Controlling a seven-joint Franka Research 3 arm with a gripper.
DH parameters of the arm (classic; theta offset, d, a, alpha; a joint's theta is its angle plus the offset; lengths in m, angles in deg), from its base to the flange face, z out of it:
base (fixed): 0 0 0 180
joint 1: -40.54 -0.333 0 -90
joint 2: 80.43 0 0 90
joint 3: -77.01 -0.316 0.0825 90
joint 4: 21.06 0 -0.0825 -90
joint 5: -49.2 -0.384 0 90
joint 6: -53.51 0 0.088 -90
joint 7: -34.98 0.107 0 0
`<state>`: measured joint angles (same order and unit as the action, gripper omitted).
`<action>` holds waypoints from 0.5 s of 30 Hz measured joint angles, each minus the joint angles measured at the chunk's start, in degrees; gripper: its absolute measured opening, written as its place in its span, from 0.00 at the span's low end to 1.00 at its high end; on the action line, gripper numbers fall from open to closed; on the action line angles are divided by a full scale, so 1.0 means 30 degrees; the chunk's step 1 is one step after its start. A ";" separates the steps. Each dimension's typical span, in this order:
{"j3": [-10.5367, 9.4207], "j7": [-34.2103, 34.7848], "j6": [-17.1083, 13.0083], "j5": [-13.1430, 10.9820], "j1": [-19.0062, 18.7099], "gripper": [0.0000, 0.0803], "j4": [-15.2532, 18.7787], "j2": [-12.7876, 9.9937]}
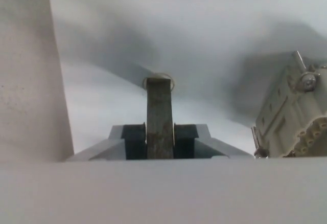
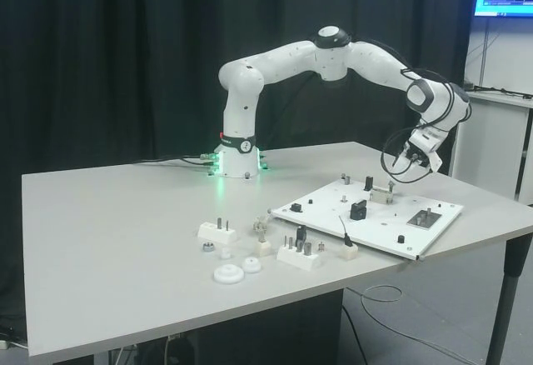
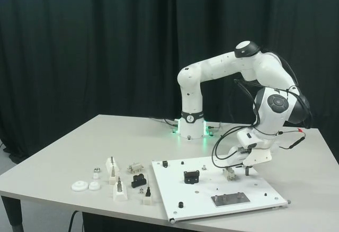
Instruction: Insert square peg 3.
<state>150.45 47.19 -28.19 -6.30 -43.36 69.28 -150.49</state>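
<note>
In the wrist view a grey square peg (image 1: 159, 124) stands upright between my two black finger pads (image 1: 134, 140), and my gripper (image 1: 160, 143) is shut on it. A thin ring shows at the peg's far tip. From the room cameras my gripper (image 2: 414, 162) (image 3: 248, 165) hangs a little above the far right part of the white board (image 2: 329, 201) (image 3: 172, 188). A small grey plate (image 2: 425, 218) (image 3: 229, 198) with short pins lies on the board nearer its front edge, apart from the gripper.
A white connector block (image 1: 291, 119) with screws sits close beside the gripper. The board carries a black block (image 2: 359, 210) (image 3: 191, 176) and small fixtures. White holders (image 2: 216, 231) (image 3: 112, 167) and gears (image 2: 227, 275) (image 3: 80, 186) lie on the grey table (image 2: 108, 215).
</note>
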 joint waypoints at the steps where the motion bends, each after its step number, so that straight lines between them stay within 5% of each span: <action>1: 0.0018 0.0032 0.0000 -0.0058 0.0000 0.14 0.0042 0.0002; 15: 0.0201 0.0999 0.0001 -0.0660 -0.0033 0.14 0.0417 0.0030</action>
<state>151.05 50.19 -28.19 -8.28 -43.46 70.53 -150.40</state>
